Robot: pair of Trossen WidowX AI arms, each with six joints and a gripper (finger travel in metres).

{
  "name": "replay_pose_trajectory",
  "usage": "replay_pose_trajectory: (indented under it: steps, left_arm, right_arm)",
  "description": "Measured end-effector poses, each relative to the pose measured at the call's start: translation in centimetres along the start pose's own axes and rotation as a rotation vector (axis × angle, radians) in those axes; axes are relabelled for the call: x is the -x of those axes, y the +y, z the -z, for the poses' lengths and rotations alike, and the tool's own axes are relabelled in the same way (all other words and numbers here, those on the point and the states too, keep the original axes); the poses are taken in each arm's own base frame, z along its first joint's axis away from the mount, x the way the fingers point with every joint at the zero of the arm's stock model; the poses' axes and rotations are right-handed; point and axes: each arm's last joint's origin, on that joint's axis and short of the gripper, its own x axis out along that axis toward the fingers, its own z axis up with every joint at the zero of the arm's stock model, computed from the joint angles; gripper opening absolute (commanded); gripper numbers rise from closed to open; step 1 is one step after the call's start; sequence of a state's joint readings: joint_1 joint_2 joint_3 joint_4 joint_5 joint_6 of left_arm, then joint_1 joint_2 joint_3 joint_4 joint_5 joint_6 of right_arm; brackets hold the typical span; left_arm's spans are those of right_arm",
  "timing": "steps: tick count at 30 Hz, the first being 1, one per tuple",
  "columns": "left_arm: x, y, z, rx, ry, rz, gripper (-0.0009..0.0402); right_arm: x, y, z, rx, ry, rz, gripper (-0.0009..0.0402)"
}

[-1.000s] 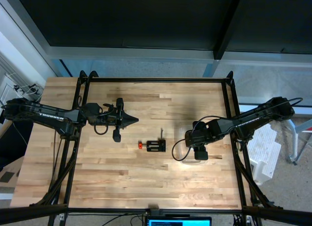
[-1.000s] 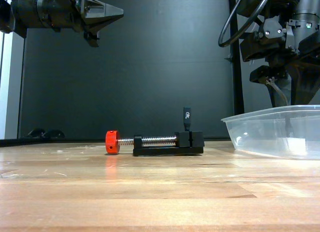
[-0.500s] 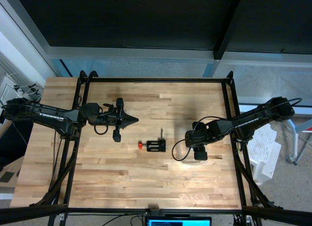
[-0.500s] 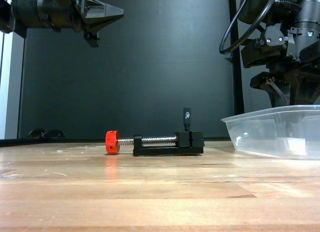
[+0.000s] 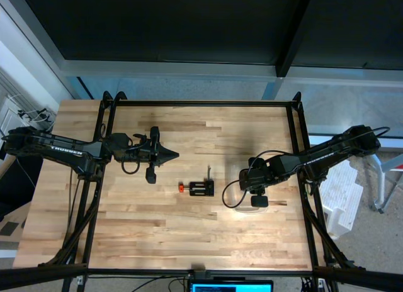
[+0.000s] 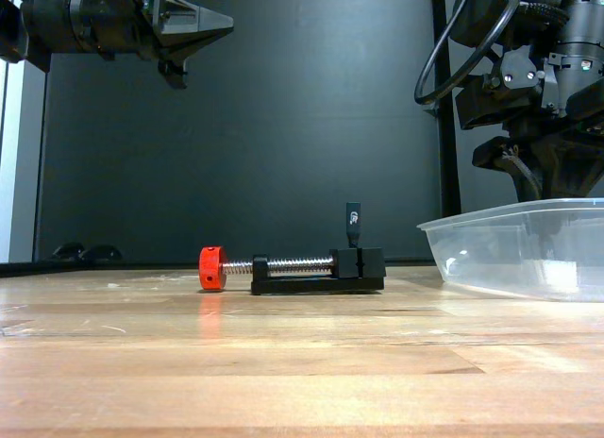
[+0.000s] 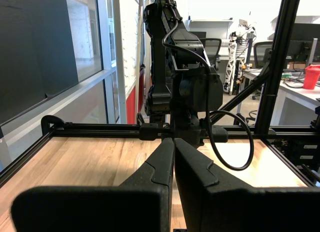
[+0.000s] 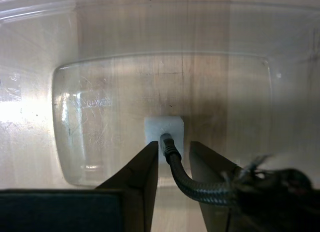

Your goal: Pick the USB-C connector and install on taskboard

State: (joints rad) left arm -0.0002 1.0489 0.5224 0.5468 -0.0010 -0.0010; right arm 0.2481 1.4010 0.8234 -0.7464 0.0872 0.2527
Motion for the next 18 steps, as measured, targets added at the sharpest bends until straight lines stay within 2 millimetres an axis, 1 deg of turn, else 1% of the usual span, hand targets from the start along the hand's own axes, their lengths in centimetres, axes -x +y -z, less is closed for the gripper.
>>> replay_pose_trajectory:
  steps: [11, 18]
  left_arm:
    - [0.0, 0.0, 0.0, 0.0, 0.0, 0.0, 0.0]
    - [0.0, 0.0, 0.0, 0.0, 0.0, 0.0, 0.0]
  right_arm:
    - [-0.02, -0.01, 0.02, 0.0, 0.001, 0.0, 0.0001]
    - [-0.02, -0.01, 0.01, 0.003, 0.001, -0.001, -0.0001]
